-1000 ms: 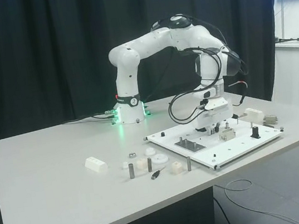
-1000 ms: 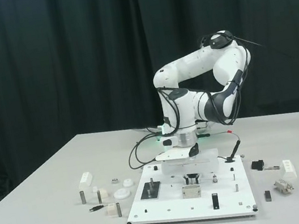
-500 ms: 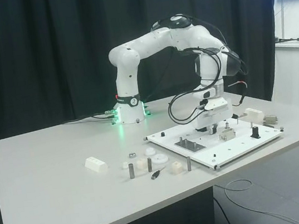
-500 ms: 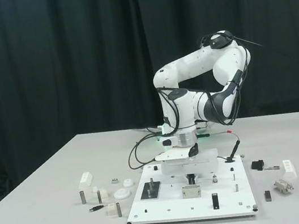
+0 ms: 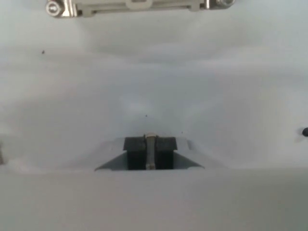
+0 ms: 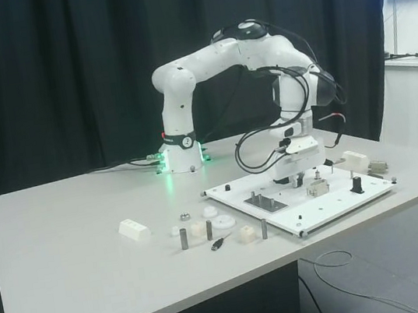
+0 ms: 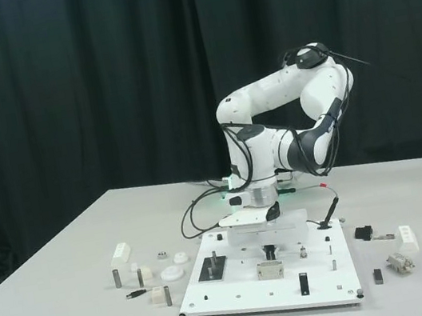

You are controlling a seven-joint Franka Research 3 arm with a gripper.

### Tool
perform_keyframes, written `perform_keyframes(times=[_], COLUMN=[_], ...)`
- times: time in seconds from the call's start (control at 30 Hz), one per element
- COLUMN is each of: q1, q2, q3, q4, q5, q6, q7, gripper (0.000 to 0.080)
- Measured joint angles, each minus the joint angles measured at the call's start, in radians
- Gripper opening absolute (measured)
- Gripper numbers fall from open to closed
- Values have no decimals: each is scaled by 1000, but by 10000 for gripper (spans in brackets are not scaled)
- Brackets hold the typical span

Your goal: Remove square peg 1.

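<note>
In the wrist view my gripper point(image 5: 150, 153) is shut on a thin grey peg point(image 5: 150, 144), held between two black pads point(image 5: 135, 153). The white board point(image 5: 144, 86) lies below them, and a metal block point(image 5: 139, 6) shows at the picture's edge. From the room cameras the gripper point(image 6: 301, 180) point(image 7: 269, 250) hangs just above the white board point(image 6: 334, 205) point(image 7: 242, 295), close to the small metal block point(image 6: 318, 186) point(image 7: 270, 270). The peg itself is too small to make out in the room views.
Loose parts lie on the grey table beside the board: a white block point(image 6: 133, 229) point(image 7: 119, 255), white gears point(image 6: 216, 217) point(image 7: 172, 271) and short grey pegs point(image 6: 182, 238). A white connector point(image 7: 408, 238) point(image 6: 354, 160) sits past the board's other side. Black posts point(image 7: 303, 282) stand on the board.
The gripper has risen slightly above the board, away from the metal block. The loose parts have stayed where they were.
</note>
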Motion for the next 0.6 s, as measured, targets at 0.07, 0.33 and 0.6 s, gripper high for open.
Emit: perform_keyframes(times=[0.07, 0.33, 0.6], q1=[0, 3, 10], q2=[-4, -21, -21], q3=[-2, -26, -64], q4=[-1, -4, -4], q5=[-3, -18, -34], q6=[0, -19, -53], q7=[0, -6, -9], gripper=[36, 35, 35])
